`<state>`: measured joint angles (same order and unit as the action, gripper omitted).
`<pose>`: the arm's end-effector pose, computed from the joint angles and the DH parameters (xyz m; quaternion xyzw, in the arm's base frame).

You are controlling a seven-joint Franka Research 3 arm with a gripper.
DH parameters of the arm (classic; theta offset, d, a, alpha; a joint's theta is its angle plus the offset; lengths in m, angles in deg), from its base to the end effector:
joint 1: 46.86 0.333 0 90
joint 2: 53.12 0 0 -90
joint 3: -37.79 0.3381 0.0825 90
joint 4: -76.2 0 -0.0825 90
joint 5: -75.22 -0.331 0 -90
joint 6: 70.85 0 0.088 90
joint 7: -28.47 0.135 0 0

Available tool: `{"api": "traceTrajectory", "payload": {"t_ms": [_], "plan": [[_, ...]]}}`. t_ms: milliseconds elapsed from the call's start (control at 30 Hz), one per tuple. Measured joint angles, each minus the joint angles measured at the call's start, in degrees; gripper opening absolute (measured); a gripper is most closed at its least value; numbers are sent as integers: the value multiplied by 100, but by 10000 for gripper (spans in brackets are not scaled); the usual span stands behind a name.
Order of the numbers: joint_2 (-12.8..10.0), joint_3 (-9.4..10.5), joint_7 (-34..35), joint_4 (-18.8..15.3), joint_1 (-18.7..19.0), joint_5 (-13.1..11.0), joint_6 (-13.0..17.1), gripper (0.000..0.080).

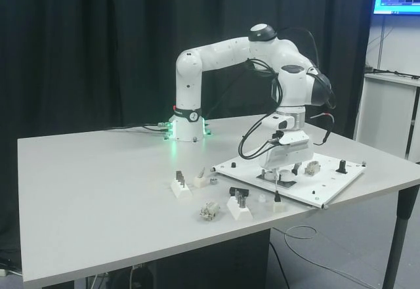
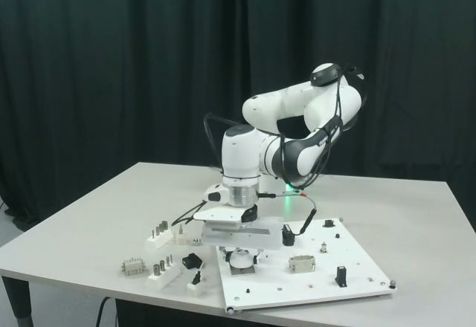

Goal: Insert large gear.

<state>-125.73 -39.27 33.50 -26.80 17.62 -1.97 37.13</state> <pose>0.6044 0.0943 0.2135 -0.9393 0.3422 -0.0207 0.0104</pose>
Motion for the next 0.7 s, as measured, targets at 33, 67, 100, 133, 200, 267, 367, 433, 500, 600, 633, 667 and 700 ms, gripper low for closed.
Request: {"api": "traceTrajectory", "payload": {"t_ms": [33, 67, 100, 133, 200, 267, 367, 433, 500, 600, 633, 667, 700], "plan": [[-1, 0, -21, 1, 0, 1, 0, 596], [-2, 1, -53, 2, 0, 2, 0, 596], [-4, 1, -87, 2, 0, 2, 0, 596], [-5, 2, -127, 3, 0, 3, 0, 596], [-7, 2, -202, 4, 0, 4, 0, 596], [-8, 3, -264, 5, 0, 5, 0, 596], [-13, 4, -411, 9, 1, 11, 0, 596], [-17, 4, -522, 12, 1, 15, 0, 596], [-20, 5, -611, 14, 2, 18, 0, 596], [-25, 8, -685, 17, 2, 21, 0, 596], [-27, 9, -686, 18, 2, 21, 0, 596], [-29, 9, -686, 19, 2, 21, 0, 596], [-31, 10, -686, 20, 2, 21, 0, 596]]}}
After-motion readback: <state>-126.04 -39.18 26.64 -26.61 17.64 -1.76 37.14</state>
